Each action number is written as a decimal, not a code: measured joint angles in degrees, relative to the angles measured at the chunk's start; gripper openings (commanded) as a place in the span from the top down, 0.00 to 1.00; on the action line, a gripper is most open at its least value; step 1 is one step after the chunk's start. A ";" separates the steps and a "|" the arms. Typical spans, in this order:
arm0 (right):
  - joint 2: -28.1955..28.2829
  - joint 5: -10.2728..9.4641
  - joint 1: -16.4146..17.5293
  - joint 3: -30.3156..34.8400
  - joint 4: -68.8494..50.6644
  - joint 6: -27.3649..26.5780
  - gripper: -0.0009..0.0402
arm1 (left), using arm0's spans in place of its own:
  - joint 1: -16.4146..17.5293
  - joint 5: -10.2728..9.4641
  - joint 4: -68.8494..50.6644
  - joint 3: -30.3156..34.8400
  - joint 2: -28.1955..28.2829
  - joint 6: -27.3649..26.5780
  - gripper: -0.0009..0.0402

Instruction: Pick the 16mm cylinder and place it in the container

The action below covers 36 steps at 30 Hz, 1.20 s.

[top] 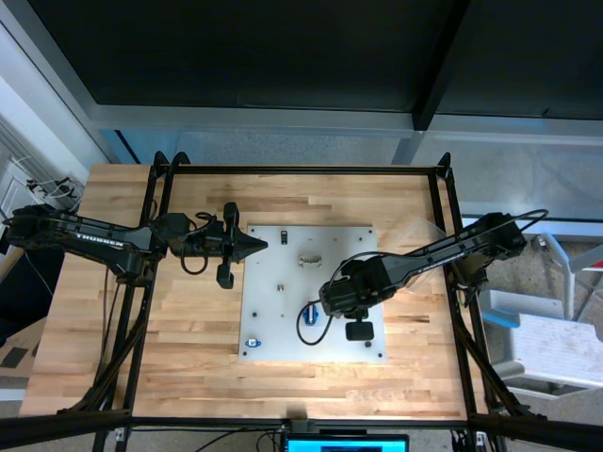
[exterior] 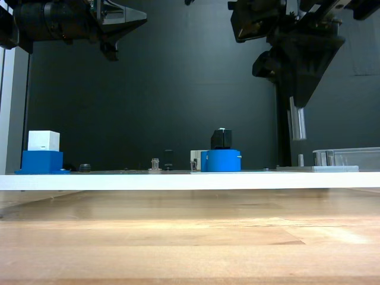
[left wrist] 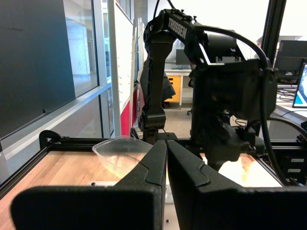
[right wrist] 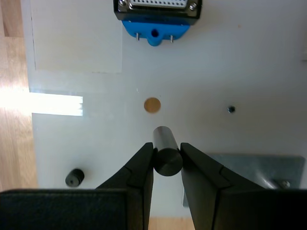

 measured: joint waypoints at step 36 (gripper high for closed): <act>-26.34 2.89 -17.90 -21.77 -3.28 9.92 0.90 | 0.00 0.00 -0.02 0.00 0.00 0.00 0.98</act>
